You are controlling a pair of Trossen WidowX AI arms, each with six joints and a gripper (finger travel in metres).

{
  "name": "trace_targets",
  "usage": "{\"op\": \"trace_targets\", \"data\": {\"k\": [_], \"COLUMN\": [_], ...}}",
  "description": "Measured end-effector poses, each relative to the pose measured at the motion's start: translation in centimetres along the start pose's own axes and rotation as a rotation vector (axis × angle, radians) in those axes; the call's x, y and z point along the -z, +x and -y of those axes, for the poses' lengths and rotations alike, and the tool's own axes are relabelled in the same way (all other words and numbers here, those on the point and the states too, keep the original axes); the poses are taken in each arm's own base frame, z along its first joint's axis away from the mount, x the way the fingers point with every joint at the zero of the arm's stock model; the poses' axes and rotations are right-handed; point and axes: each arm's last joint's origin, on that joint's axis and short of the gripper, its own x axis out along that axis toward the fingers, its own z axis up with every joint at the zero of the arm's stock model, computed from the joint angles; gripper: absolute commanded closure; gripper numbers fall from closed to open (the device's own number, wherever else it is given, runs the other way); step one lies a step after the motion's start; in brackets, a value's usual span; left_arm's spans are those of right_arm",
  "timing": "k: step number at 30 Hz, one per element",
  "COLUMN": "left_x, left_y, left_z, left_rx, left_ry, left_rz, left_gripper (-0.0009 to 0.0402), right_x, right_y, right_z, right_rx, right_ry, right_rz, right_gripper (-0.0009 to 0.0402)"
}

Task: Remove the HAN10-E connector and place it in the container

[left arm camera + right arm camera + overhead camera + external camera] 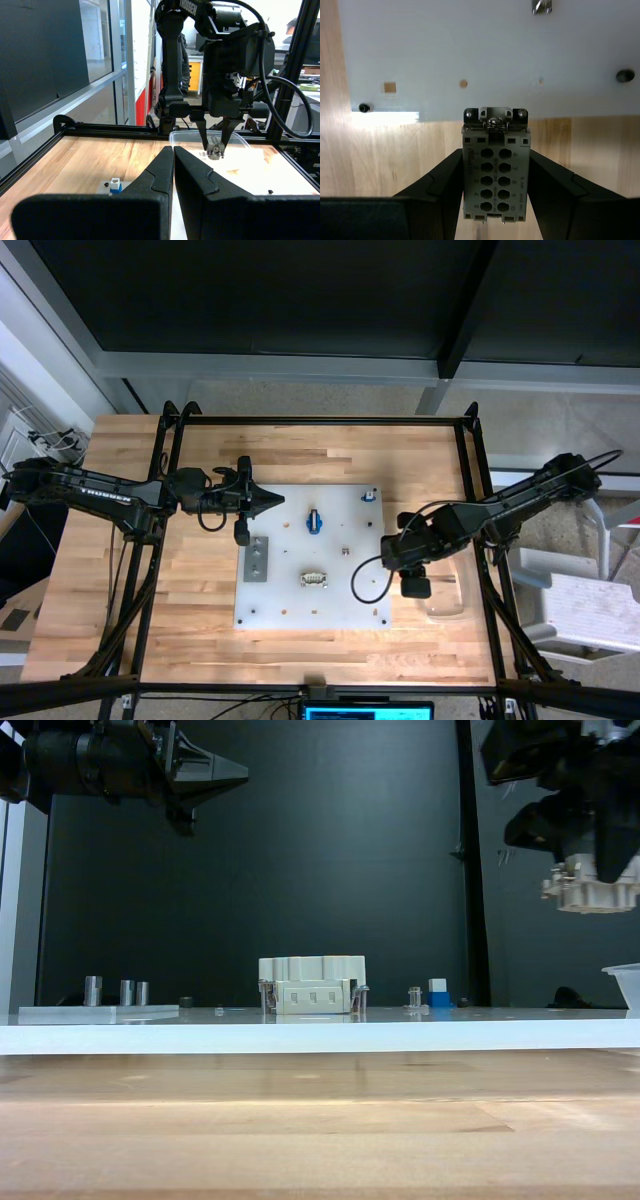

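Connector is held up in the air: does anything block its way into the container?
Nothing visible does. The right gripper holds the HAN10-E connector in the air beside the container. The left gripper hangs shut at the left edge of the board, well away.

White capitals reading "TROSSEN" run along the left arm [95, 490], at about 9 o'clock from the white board [340, 590]. They sit behind the left tool [278, 501], which hangs closed over the board's 10 o'clock corner. The same brand, cut to "ROSSEN", shows on the right arm [182, 7]. The HAN10-E connector [495, 175] is clamped in the right tool [415, 587], just off the board's 4 o'clock side. Tiny numerals mark its pin holes: 6 to 10 in one column, with 3, 4 and 5 legible in the other.
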Motion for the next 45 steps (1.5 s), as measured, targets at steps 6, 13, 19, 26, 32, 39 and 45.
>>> {"op": "trace_targets", "data": {"k": [6, 13, 19, 26, 32, 39, 45], "left_x": [0.0, 0.0, 0.0, 0.0, 0.0, 0.0, 0.0], "left_y": [0.0, 0.0, 0.0, 0.0, 0.0, 0.0, 0.0], "left_z": [0.0, 0.0, 0.0, 0.0, 0.0, 0.0, 0.0], "left_rx": [0.0, 0.0, 0.0, 0.0, 0.0, 0.0, 0.0], "left_ry": [0.0, 0.0, 0.0, 0.0, 0.0, 0.0, 0.0], "left_rz": [0.0, 0.0, 0.0, 0.0, 0.0, 0.0, 0.0], "left_gripper": [0.0393, 0.0393, 0.0393, 0.0393, 0.0393, 0.0393, 0.0393], "right_x": [1.6, 3.4, 5.1, 7.3, 9.0, 10.3, 10.7], "right_y": [-0.2, 0.0, 0.3, 0.8, 1.2, 2.3, 3.4], "right_z": [0.1, 0.3, 0.2, 0.1, -0.1, -0.4, -0.5], "right_rx": [-0.008, -0.01, -0.014, -0.018, -0.021, -0.023, -0.044], "right_ry": [0.002, 0.014, 0.039, 0.065, 0.084, 0.09, 0.099], "right_rz": [0.002, -0.012, -0.025, -0.048, -0.066, -0.081, -0.06], "right_gripper": [0.0361, 0.0361, 0.0361, 0.0361, 0.0361, 0.0361, 0.0361]}}
